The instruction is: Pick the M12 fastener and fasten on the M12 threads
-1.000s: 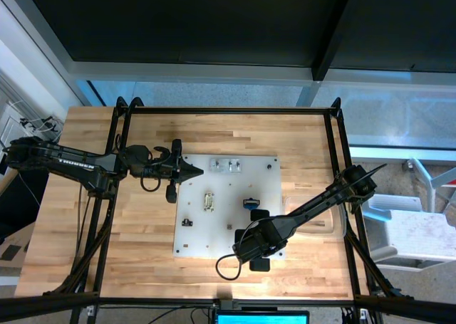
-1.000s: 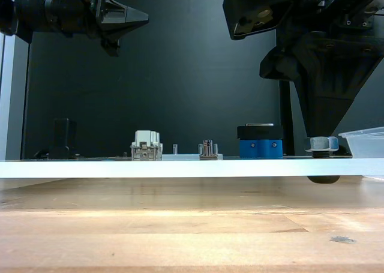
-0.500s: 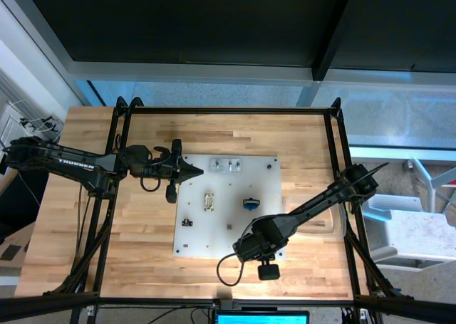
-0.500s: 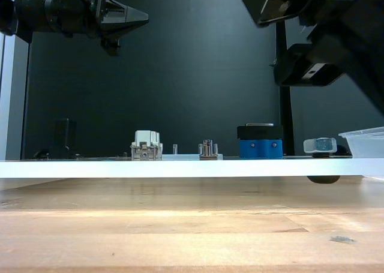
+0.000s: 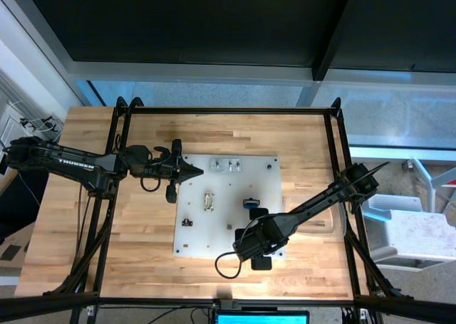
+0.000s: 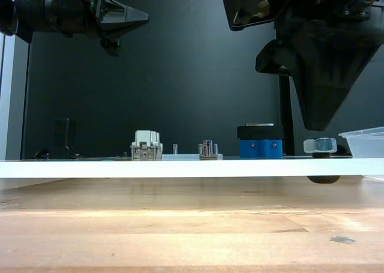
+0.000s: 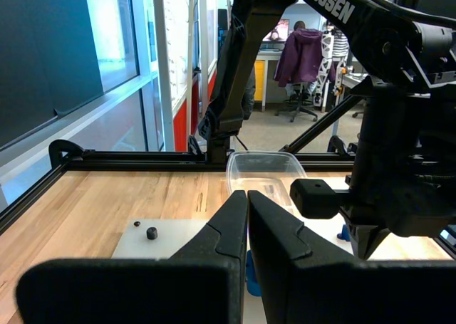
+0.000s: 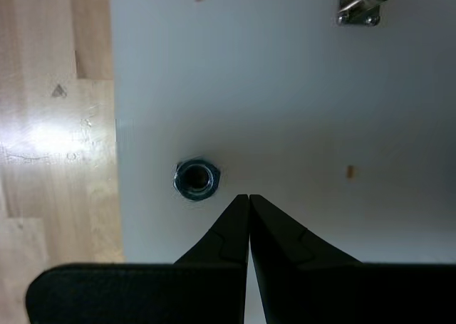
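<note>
The small silver hexagonal M12 nut (image 8: 197,179) sits on the short black threaded stud (image 6: 321,155) near the near right edge of the flat white task board (image 5: 214,238). It is not in the clear plastic tray (image 6: 366,138) that the low view shows behind it. From these views I cannot tell how far down the threads it is run.

The coming move turns on a small sideways offset. The right end effector (image 8: 248,198) points straight down at the board, and its two black fingers (image 8: 231,224) are pressed together on nothing. The nut lies just beside their tips, on the side of the board's wooden-edged border, and is not between them.

The nut's bore stands upright, parallel to the fingers, and the right wrist view looks straight down into its dark centre. In the low view the tips hang just above the nut, apart from it. My judgement is that the fingers must part and shift that short way sideways before they can straddle the hexagon's flats.

The right arm reaches low and inward from its tabletop (image 5: 142,267) edge, wrist bent down. It is far nearer the nut than the left.

The left end effector (image 5: 198,171) is held high and level by the board's far left corner, with its fingers closed and empty, well apart from the nut.
</note>
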Controlling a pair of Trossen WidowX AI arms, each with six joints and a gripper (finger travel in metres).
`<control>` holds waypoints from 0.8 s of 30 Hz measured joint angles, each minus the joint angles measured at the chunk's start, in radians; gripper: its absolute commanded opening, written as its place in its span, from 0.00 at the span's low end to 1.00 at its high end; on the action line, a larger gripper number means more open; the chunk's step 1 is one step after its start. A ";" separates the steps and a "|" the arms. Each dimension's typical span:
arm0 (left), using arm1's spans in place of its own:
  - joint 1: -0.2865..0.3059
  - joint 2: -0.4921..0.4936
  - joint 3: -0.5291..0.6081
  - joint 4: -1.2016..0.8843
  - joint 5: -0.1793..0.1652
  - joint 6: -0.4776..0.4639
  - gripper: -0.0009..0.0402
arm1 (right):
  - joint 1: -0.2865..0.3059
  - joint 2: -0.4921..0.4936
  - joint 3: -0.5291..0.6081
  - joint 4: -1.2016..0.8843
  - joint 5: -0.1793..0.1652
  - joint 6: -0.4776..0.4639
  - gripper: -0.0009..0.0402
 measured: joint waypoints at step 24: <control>0.000 0.000 0.000 0.000 0.000 0.000 0.02 | 0.001 0.008 -0.019 0.040 -0.378 -0.125 0.02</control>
